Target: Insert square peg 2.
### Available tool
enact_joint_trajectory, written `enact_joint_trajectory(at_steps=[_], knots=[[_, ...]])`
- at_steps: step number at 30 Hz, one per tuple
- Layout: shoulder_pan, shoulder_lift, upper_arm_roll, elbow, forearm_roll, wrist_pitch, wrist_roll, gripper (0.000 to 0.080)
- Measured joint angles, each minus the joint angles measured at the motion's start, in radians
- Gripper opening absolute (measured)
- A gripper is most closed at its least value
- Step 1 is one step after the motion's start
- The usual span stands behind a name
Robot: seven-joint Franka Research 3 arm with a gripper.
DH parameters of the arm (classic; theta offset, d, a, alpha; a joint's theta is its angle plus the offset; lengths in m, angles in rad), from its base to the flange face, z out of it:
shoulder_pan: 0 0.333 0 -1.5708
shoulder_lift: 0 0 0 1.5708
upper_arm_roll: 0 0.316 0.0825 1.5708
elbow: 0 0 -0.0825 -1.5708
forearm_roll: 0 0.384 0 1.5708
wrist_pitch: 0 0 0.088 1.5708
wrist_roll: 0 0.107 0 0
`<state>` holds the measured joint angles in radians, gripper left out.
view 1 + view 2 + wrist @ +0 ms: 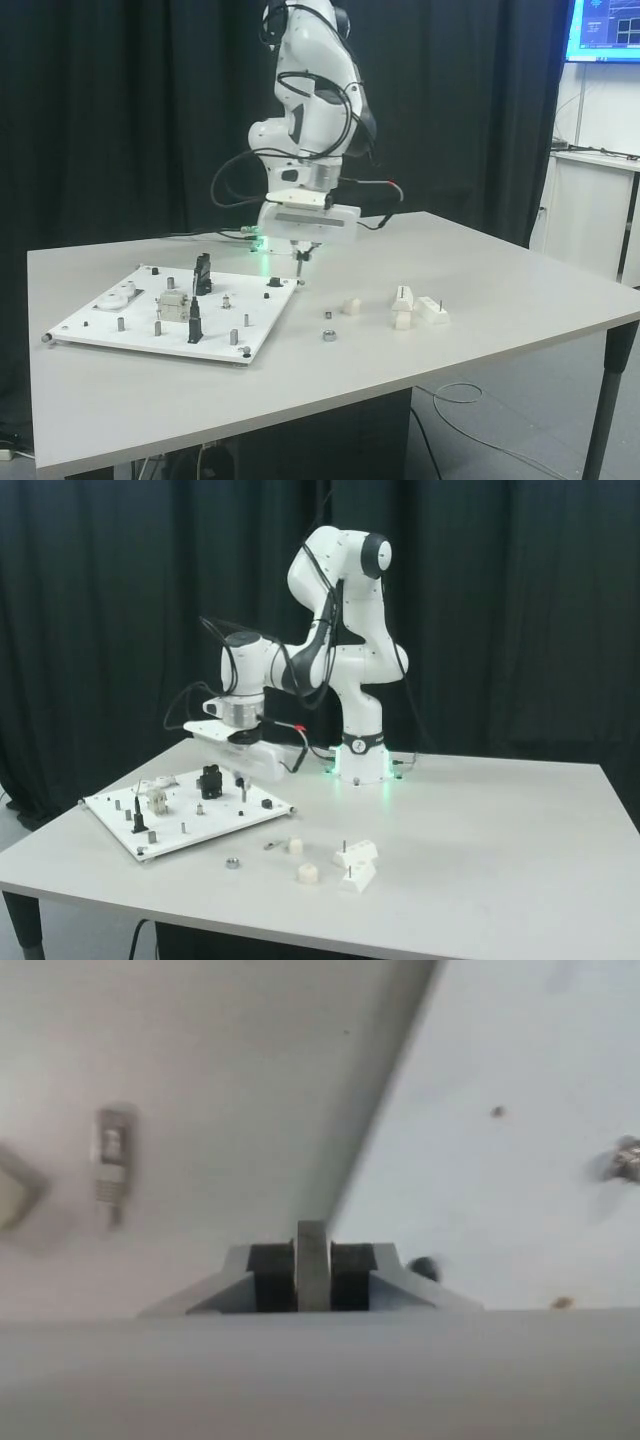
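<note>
Broad grey rectangular worktop [520, 290], standing before black curtains. Bolted near its far edge, white seven-joint arm [340, 630], bent forward and down. Toward the worktop's left edge, flat white square assembly board [262, 322] carrying small black fixtures, grey posts and sockets. On bare worktop off the board's right edge, loose parts: white blocks [418, 303], a small grey ring [328, 334].

Hand [300, 256] hovering above the board's far right corner, closed on slim grey square peg [312, 1265], pinched between black finger pads [270, 1278] in the wrist view. Peg hanging upright, long axis vertical, lower end clear of the board.

Below the hand in the wrist view: board edge running diagonally, board on one side, bare worktop on the other. Probably carrying, not yet inserting. Target socket not identifiable; judged somewhere on the board, so toward the worktop's left edge from the peg. Likely needed next: sideways travel over the board, then straight descent with peg kept vertical.
</note>
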<state>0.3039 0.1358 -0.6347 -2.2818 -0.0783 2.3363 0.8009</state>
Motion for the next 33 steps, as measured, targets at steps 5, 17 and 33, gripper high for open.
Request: enact_joint_trajectory(at_steps=[5, 17, 33], knots=[[-0.03, 0.0, -0.003, 0.0, -0.009, -0.006, -0.115, 0.0071], [-0.09, 0.005, -0.015, -0.009, -0.051, -0.007, -0.303, 0.0071], [-0.155, 0.013, -0.035, -0.051, -0.078, 0.055, -0.607, 0.0071]])
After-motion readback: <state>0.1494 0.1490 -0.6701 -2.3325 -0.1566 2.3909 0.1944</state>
